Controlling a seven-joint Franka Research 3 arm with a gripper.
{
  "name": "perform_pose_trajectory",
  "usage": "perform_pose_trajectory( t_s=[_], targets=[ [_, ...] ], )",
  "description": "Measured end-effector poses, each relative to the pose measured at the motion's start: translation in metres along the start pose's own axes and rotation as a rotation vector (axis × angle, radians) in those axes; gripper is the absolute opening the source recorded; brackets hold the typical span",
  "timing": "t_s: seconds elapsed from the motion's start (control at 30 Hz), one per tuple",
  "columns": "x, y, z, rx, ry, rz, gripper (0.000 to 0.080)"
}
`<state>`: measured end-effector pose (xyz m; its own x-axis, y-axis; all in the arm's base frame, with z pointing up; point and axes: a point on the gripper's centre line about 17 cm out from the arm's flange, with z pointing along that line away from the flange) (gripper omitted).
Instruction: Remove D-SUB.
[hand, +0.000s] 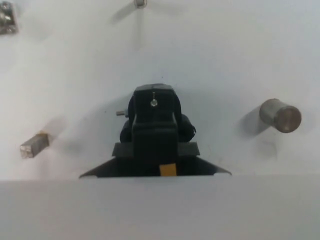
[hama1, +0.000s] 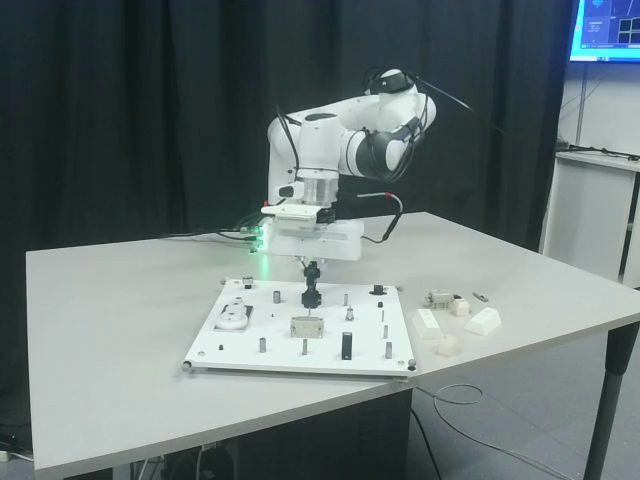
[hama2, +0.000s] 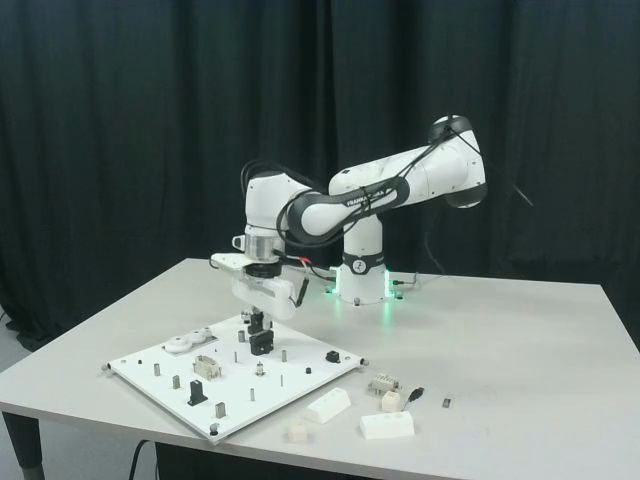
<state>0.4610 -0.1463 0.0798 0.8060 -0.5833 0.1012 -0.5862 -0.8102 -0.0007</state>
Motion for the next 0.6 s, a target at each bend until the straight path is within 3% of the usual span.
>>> perform_pose_trajectory(
  t_s=[0.3,0.6],
  targets=[
    [0.002,0.002,-0.015,-0.005,0.004,-0.006,0.0156],
    [0.002,0.001,-0.021,-0.01,0.004,-0.015,0.0156]
  ],
)
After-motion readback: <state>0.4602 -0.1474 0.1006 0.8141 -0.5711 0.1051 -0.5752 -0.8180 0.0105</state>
